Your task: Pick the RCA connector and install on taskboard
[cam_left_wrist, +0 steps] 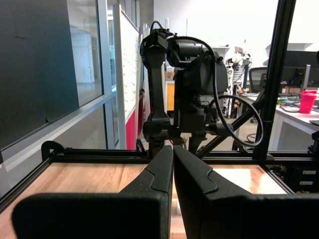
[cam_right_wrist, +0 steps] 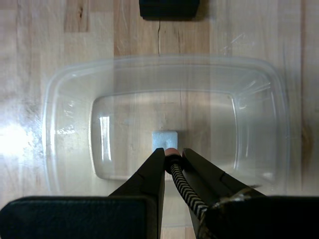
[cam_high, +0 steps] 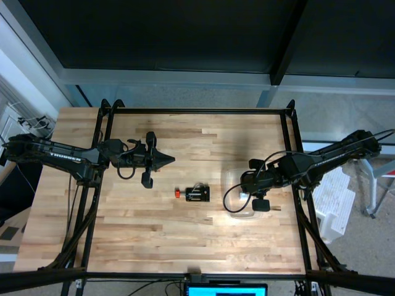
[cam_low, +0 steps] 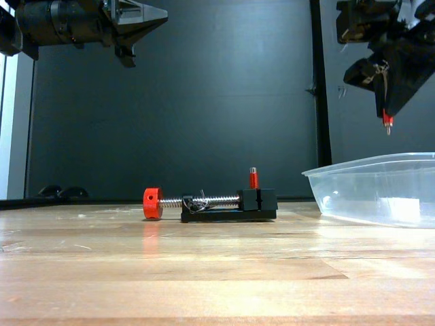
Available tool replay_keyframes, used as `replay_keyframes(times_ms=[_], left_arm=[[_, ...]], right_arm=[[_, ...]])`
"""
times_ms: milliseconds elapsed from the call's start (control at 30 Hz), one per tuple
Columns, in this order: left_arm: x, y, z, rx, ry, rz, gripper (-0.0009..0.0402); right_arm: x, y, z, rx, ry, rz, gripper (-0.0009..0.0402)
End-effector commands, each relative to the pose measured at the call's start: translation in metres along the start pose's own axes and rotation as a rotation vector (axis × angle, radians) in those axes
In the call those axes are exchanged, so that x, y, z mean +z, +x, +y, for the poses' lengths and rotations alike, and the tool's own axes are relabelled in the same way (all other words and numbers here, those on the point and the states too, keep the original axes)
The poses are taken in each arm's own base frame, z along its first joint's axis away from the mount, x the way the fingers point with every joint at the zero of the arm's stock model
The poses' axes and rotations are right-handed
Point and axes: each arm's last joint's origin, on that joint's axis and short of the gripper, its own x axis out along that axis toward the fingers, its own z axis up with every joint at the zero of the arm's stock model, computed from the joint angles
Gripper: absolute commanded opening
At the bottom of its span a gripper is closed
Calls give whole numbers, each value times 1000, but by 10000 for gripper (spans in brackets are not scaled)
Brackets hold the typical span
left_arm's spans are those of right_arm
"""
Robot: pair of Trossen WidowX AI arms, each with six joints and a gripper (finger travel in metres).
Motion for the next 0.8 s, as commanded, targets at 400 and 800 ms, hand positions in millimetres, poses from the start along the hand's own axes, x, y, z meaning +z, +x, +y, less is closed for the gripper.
replay_keyframes(times_ms=[400, 800], left_arm=[[0, 0, 0, 0, 0, 0, 0], [0, 0, 0, 0, 0, 0, 0]], right_arm=[[27, 8, -1, -17, -1, -11, 0], [76, 27, 2, -34, 4, -9, 0]])
